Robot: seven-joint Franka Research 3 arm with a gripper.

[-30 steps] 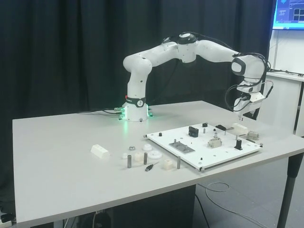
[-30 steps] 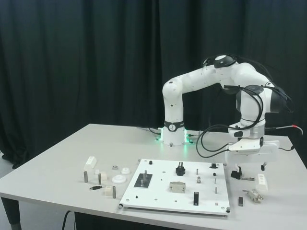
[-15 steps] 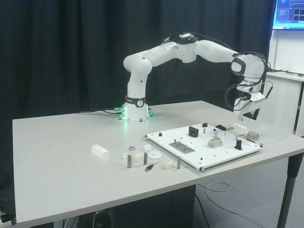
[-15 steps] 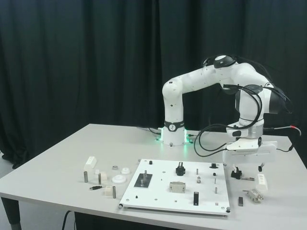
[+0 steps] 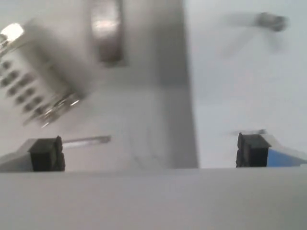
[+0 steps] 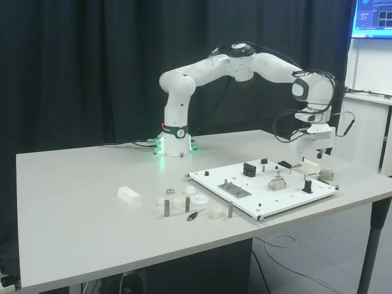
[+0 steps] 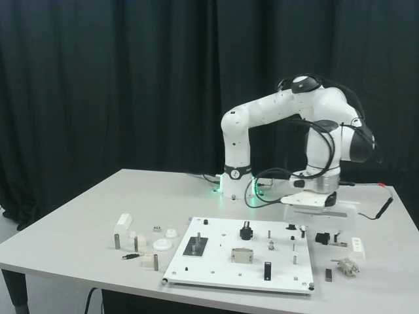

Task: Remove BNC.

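- While the white arm [image 7: 288, 108] reaches out from its base at the back of the grey table [image 6: 73, 202], its wrist hangs above the far end of the white board [image 7: 216, 265], the end farthest from the loose parts.
- On that board stand several small fixtures: a black block [image 7: 246, 231], a grey connector housing [image 7: 242, 254], a flat dark plate with a post [image 7: 194, 246] and a few thin upright pegs.
- Off the board's end, on the bare table, lie a white block [image 7: 357, 246] and a small grey connector [image 7: 347, 267].
- At the board's other side sits a cluster of white discs, blocks and dark pins [image 6: 187, 203].
- From the wrist view the pincer [image 5: 148, 153] is wide open and holds nothing; its two black fingertips [image 5: 45, 154] straddle the board's edge, with bare table on one side.
- What I take for the BNC is the slim metal upright plug [image 7: 271, 245] near the middle of the board, between the black block and the wrist; it looks seated in its socket, apart from the pincer.
- By my judgement the step in hand is the approach: nothing is gripped and the plug is not yet freed.
- Next the pincer would need to centre over the plug, come down around its collar, close, and likely twist before lifting straight up, since such a plug locks by bayonet.
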